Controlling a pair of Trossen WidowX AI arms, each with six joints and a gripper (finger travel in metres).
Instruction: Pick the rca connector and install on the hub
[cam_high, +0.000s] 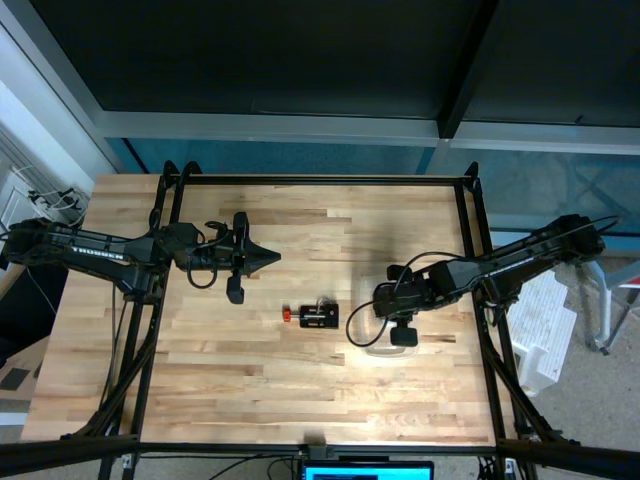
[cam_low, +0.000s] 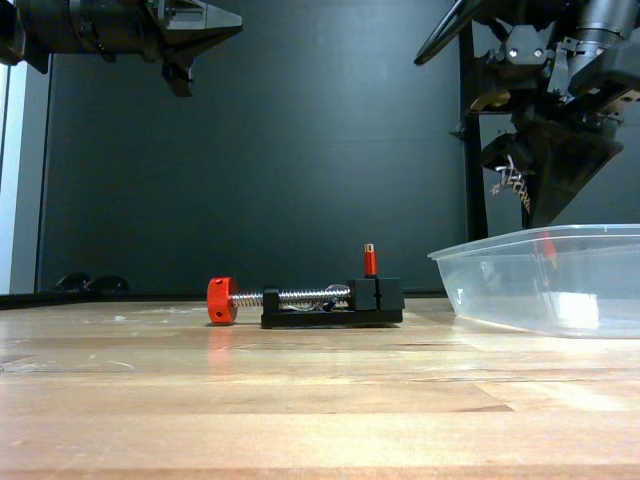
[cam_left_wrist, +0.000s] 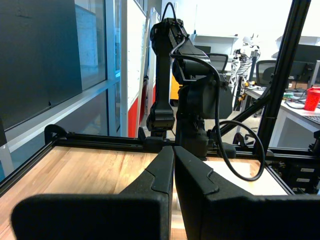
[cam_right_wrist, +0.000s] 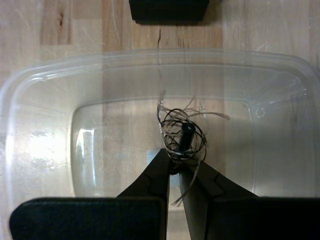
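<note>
The hub (cam_high: 320, 317) is a small black block lying mid-table, with a red knob (cam_low: 220, 300) on a threaded rod at its left end and a short red post (cam_low: 369, 260) standing on it. To its right, my right gripper (cam_right_wrist: 175, 161) hangs over the clear tray (cam_right_wrist: 45, 85). It is shut on the rca connector (cam_right_wrist: 186, 134), a small dark plug wrapped in thin wire strands. In the low view those strands (cam_low: 510, 180) hang above the tray rim, beside the right gripper (cam_low: 538, 220). My left gripper (cam_high: 270, 257) is shut and empty, held high over the table's left half.
The clear plastic tray (cam_high: 372, 345) sits on the wooden table just right of the hub, and something small and white (cam_low: 575, 310) shows through its wall. A black frame runs around the table. The left arm (cam_high: 100, 250) stretches in from the left edge.
</note>
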